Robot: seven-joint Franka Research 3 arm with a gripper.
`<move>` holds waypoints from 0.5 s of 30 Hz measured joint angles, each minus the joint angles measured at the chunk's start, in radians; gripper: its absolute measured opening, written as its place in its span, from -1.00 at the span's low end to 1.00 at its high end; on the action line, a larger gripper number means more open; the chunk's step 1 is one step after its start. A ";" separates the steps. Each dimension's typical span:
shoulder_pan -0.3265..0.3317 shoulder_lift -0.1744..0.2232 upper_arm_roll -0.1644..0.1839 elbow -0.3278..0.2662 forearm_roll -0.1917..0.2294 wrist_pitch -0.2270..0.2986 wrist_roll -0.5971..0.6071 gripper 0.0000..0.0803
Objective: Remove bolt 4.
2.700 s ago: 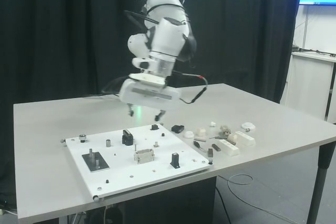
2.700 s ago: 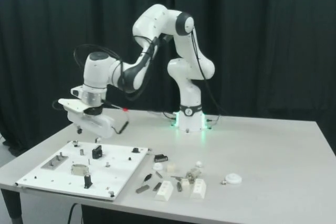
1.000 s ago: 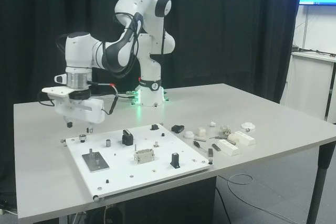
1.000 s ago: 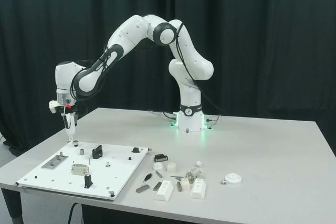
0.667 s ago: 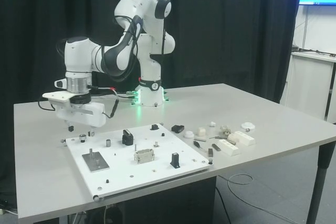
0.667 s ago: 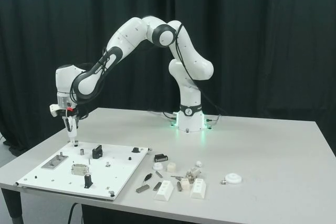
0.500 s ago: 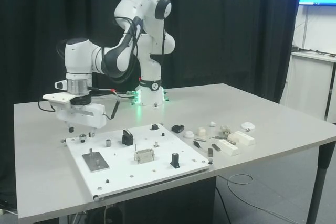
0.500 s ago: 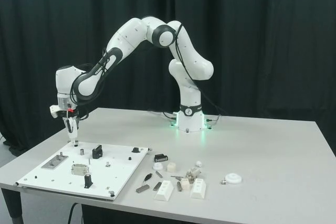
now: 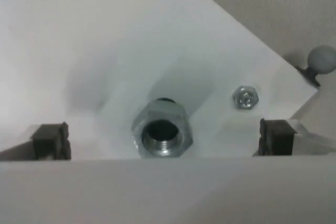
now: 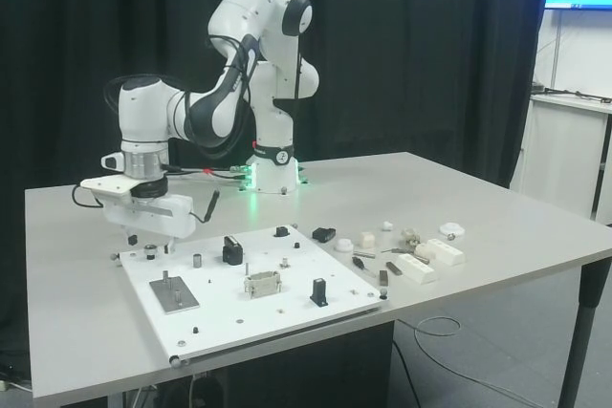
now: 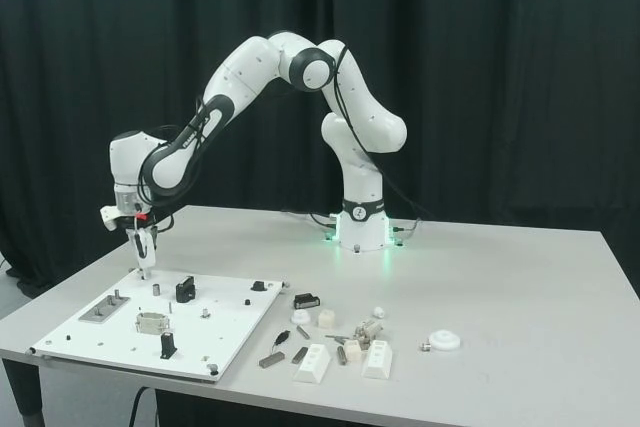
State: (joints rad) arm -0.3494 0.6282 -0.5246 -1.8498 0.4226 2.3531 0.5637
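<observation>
I see the white arm (image 10: 225,93) reaching out over the far corner of the white board (image 10: 251,305), which lies flat on the grey tabletop (image 10: 449,193). The gripper (image 9: 160,139) hangs low over that corner, jaws spread, one black fingertip (image 9: 51,141) on each side of bolt 4 (image 9: 161,128) and neither touching it. In the wrist view, bolt 4 stands upright on the board as a hexagonal metal head with a dark hollow centre, midway between the fingertips. Just beside it sits a small hex nut (image 9: 245,97), near the board's edge, and a grey ball-headed pin (image 9: 321,59) juts out at the corner. In the first room view, bolt 4 (image 10: 150,252) shows below the gripper (image 10: 151,242). Loose white and black parts (image 10: 406,250) lie on the tabletop beside the board.
</observation>
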 joint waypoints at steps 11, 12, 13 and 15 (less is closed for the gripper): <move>0.000 0.000 0.000 -0.016 0.000 0.016 -0.003 0.99; 0.000 0.000 0.000 -0.017 0.000 0.017 -0.003 0.99; 0.000 0.000 0.000 -0.017 0.000 0.018 -0.003 0.77; 0.000 0.000 0.000 -0.018 0.002 0.019 -0.003 0.77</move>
State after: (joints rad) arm -0.3494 0.6282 -0.5251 -1.8681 0.4246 2.3726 0.5607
